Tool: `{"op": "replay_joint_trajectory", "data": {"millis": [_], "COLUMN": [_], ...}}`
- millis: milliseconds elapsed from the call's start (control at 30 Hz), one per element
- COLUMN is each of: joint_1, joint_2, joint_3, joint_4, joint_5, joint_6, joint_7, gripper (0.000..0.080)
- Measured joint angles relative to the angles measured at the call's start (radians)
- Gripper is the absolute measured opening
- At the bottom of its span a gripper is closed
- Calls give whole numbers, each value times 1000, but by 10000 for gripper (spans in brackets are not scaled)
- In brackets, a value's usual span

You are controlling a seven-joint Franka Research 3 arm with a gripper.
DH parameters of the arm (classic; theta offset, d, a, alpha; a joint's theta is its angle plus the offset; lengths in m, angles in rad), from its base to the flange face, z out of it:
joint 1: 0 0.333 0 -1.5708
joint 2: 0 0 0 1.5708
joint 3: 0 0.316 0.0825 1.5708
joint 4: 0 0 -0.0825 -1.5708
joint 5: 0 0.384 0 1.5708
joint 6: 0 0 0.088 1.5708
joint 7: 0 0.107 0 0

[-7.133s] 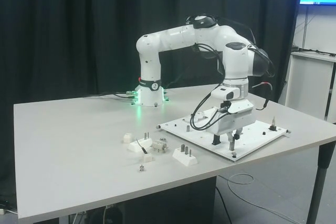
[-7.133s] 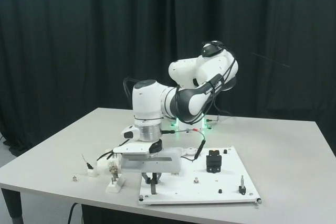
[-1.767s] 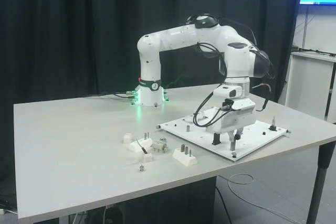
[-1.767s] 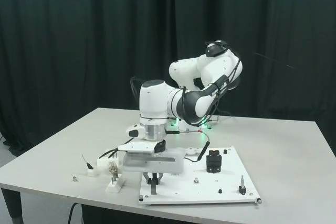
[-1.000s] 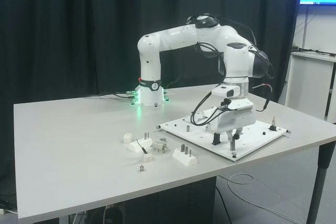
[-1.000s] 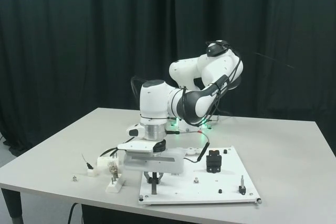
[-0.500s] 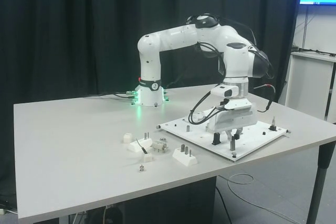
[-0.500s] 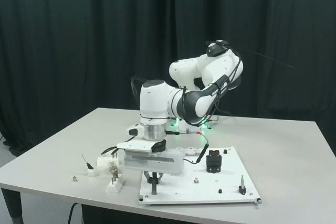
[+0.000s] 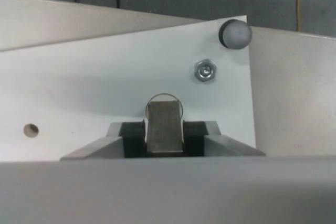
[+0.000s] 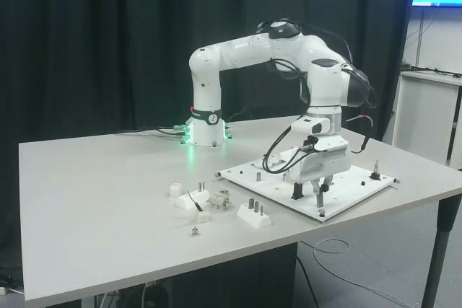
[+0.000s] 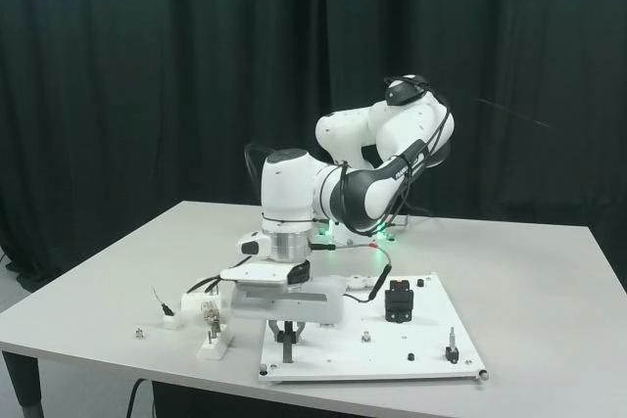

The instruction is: Insert square peg 4.

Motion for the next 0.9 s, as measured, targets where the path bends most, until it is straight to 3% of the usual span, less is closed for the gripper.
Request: {"op": "replay_joint_trajectory", "data": {"millis": [567, 900], "joint_1": [1, 1], "joint_2": [0, 0], "joint_3": [0, 0], "joint_4": [0, -1], "joint_5": [-1, -1], "joint_6": [1, 3], "joint_7": [-40, 16], "gripper": [148, 148]}}
